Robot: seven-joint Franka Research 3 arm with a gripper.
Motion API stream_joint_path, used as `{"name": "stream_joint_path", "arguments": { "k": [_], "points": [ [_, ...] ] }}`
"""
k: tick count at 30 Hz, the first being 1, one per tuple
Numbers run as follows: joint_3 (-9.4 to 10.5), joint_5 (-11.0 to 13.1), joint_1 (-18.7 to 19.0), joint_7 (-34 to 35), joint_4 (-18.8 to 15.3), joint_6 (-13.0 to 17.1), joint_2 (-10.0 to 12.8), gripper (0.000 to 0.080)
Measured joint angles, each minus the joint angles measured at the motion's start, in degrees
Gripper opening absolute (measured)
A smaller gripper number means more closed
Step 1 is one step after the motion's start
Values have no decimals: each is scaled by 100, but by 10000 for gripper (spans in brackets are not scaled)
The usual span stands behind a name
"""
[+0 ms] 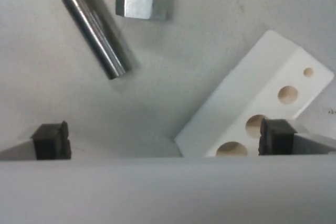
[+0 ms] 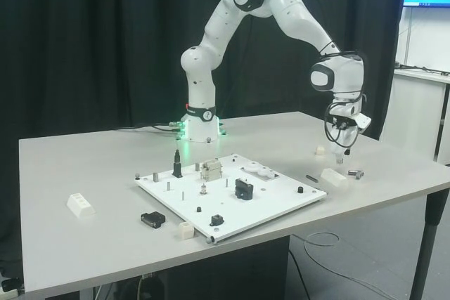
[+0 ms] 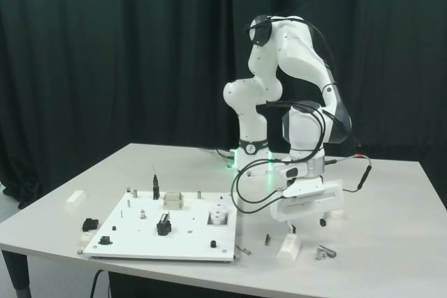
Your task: Remove square peg 1.
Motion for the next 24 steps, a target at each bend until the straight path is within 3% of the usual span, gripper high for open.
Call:
{"name": "stream_joint_path", "arguments": {
  "k": [24],
  "points": [
    [-135,-85,-32,-14,24,2,0,800]
  ]
}}
